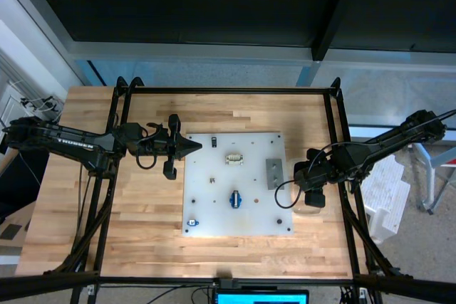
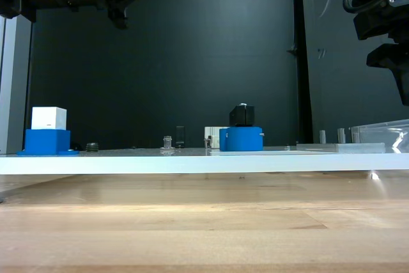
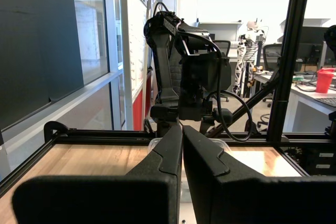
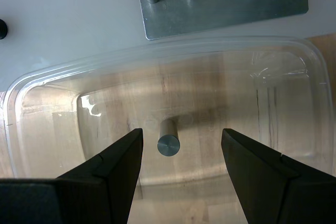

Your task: Pick the 16mm cylinder and install on the taskboard

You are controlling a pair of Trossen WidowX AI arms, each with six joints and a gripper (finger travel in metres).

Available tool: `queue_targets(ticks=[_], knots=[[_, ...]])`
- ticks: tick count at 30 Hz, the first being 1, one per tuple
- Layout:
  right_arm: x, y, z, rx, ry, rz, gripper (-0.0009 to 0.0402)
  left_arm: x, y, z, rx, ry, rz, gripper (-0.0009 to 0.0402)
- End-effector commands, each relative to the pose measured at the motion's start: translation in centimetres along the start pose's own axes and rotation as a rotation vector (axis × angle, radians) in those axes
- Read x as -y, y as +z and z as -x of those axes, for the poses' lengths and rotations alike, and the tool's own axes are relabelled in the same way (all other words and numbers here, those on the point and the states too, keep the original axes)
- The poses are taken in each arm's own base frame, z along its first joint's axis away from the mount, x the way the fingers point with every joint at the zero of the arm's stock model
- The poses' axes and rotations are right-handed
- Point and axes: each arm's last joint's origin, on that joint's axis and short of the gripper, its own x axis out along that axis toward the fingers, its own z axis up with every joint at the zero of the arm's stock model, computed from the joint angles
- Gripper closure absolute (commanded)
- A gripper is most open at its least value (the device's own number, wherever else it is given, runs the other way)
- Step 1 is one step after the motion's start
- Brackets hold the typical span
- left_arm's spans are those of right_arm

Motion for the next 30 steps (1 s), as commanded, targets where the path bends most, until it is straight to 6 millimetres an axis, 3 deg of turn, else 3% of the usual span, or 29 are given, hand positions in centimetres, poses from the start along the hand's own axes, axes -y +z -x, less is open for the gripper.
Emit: queue_targets(ticks=[1,13,25,30], knots=[[1.2,2.9,0.2,0.179,0.088,-0.037,0.0389,0.0,0.0,0.0,0.0,0.0,0.0,0.0393],[1.2,3.2,0.3,0.224,0.063,-0.018,0.0389,0.0,0.0,0.0,0.0,-0.012,0.0,0.0393],[1.5,7.2,4.0,0.811,0.1,0.107,0.0393,-0.1,-0.2,-0.3,-0.01,0.02,-0.001,0.0393],[3.0,8.7,5.4,1.059,0.125,0.142,0.0393,-0.1,-0.1,-0.3,-0.009,0.019,0.0,0.0393]])
